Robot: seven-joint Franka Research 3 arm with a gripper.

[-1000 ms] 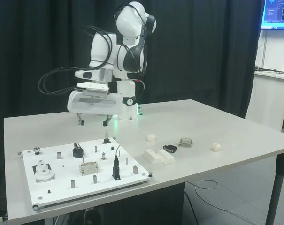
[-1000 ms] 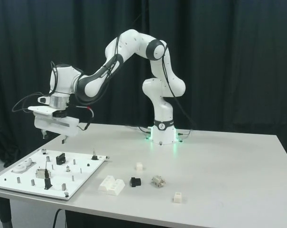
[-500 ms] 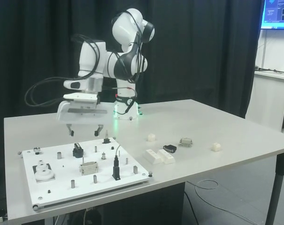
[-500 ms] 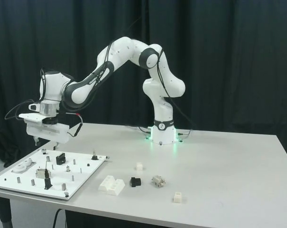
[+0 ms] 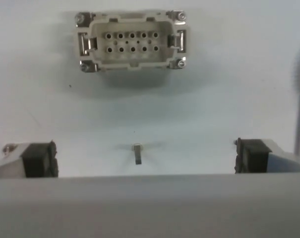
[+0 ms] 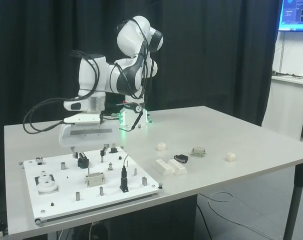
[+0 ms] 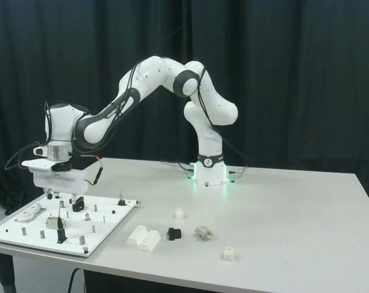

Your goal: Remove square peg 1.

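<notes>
While upright: square peg 1.

Square peg 1 is a small, slim grey post with a square top, and it stands upright in the white board, fully seated with bare board all around it. Nothing touches it. Seen from almost straight overhead, only a short strip of its side shows. The board itself lies at a corner of the counter, along the edge far from the arm's base.
</notes>
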